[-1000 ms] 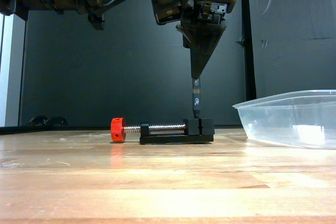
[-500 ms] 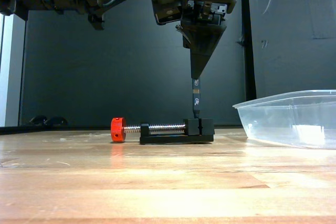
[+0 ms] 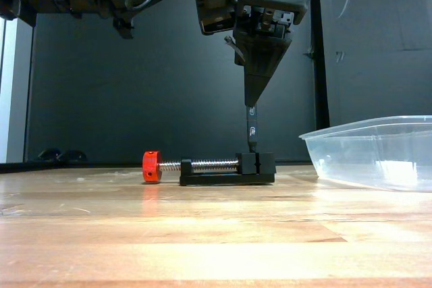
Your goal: Pick the USB-C connector and install on taskboard
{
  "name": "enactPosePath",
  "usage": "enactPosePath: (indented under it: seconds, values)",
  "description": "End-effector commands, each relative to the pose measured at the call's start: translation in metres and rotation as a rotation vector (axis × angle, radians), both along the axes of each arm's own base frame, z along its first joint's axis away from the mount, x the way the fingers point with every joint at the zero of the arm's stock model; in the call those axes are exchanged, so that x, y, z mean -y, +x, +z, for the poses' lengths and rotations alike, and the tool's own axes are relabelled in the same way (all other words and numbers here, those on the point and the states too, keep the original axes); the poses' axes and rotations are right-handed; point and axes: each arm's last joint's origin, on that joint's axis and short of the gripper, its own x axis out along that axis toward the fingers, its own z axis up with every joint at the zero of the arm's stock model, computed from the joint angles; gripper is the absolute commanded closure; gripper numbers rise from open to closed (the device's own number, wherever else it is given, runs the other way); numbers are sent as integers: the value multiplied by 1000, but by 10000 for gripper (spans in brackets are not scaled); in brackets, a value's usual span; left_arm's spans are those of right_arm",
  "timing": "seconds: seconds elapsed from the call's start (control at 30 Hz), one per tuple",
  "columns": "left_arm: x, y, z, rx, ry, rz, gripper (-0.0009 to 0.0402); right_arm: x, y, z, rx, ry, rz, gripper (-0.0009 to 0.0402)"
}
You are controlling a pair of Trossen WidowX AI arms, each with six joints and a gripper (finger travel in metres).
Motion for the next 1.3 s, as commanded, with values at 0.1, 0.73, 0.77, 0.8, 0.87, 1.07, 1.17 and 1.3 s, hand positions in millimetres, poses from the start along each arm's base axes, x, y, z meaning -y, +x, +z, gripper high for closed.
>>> enactPosePath:
  seconds: [0.1, 0.73, 0.77, 0.8, 0.87, 1.07, 1.17, 1.3]
  values:
    - [0, 0, 0, 0, 0, 0, 393, 0, 0, -3, -6, 2, 2, 393]
    - [0, 0, 0, 0, 0, 0, 393, -1, 0, 0, 5, 5, 0, 349]
    - [0, 0, 0, 0, 0, 0, 393, -1, -1, 1, 7, 6, 0, 342]
    - [0, 0, 0, 0, 0, 0, 393, -1, -1, 2, 10, 6, 1, 335]
    - [0, 0, 0, 0, 0, 0, 393, -1, -1, 4, 14, 6, 2, 321]
    - [0, 0, 0, 0, 0, 0, 393, -2, -6, 16, 48, 12, 4, 276]
    - [0, 0, 0, 0, 0, 0, 393, -2, -10, 23, 58, 14, 7, 252]
    - [0, 0, 0, 0, 0, 0, 393, -1, -17, 37, 81, 18, 9, 221]
